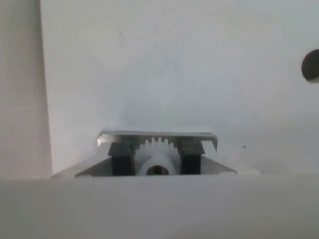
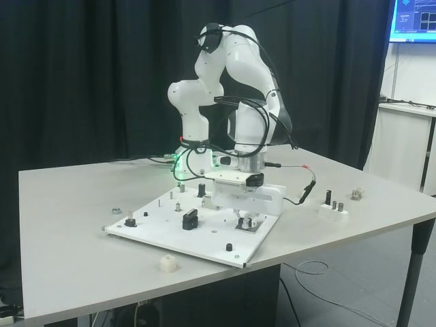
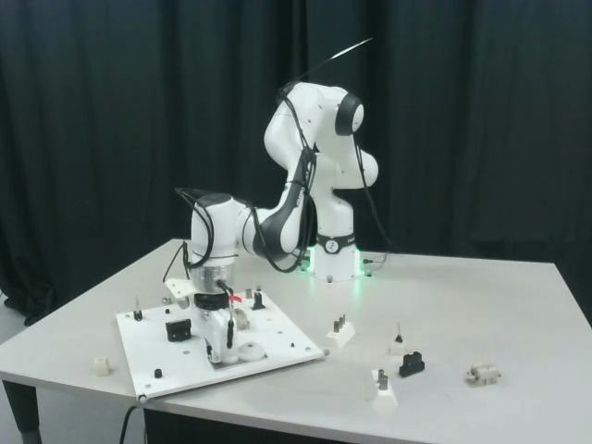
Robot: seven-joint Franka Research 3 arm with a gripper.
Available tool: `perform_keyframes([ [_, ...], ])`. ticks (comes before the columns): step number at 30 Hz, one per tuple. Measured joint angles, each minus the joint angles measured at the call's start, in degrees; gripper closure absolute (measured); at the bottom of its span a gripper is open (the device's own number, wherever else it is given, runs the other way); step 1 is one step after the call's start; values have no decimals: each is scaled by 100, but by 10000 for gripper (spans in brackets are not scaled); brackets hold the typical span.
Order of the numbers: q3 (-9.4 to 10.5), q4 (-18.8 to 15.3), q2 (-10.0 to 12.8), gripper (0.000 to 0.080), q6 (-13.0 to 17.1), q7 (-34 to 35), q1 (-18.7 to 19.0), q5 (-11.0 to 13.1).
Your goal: Insert small gear.
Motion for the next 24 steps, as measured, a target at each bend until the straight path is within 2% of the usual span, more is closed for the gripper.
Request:
perform_keyframes([
  [7,-1,23,-13,608,-4,-30,7,-96],
  [8,-1,32,-24,430,-13,-50,10,-151],
  [13,-1,85,-132,430,-177,-55,25,-350],
  [14,0,100,-159,141,-225,-55,29,-357],
  [23,60,298,-233,141,-609,-36,36,-339],
  [24,71,312,-232,10,-626,-35,36,-332],
])
